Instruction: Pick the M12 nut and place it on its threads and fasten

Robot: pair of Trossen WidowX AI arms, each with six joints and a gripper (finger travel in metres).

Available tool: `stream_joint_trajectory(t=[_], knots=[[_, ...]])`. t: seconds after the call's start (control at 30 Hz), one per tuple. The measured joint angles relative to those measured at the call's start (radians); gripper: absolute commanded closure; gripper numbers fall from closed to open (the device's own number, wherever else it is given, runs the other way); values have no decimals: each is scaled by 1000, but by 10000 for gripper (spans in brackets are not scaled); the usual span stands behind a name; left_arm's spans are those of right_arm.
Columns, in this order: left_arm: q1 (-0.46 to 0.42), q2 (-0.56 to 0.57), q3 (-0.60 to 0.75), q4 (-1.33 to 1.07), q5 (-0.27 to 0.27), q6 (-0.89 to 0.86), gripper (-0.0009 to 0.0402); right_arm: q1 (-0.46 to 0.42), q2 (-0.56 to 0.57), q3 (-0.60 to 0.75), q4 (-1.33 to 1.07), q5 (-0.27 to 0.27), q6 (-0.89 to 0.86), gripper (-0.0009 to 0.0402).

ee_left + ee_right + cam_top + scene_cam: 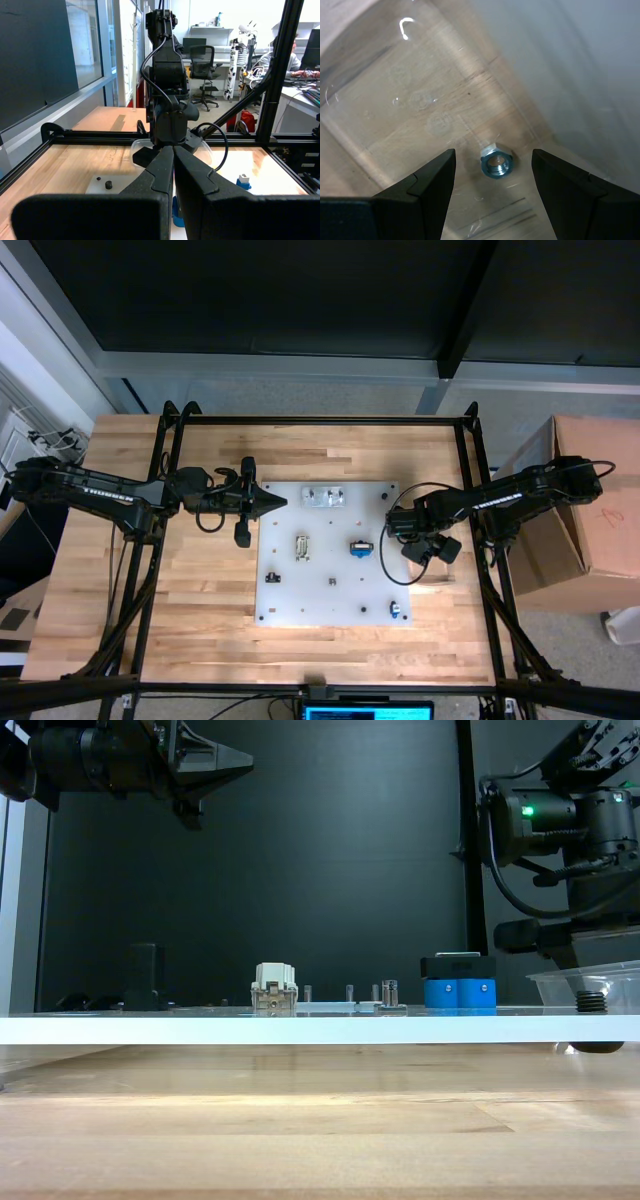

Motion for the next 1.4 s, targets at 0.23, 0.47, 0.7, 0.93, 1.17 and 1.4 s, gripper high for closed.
stream_joint_trajectory(t=[0.23,0.47,0.7,0.93,1.17,1.4], knots=[[0,0,0,0,0,0,393,0,0,-30,31,0,-3,199],[0,0,0,0,0,0,393,-1,0,-31,34,-1,-4,266],[0,0,0,0,0,0,393,-2,0,-31,40,0,-4,328],[0,0,0,0,0,0,393,-2,0,-29,39,0,-3,364],[0,0,0,0,0,0,393,19,-37,31,-70,3,5,368],[0,0,0,0,0,0,393,80,-68,159,-206,1,60,369]])
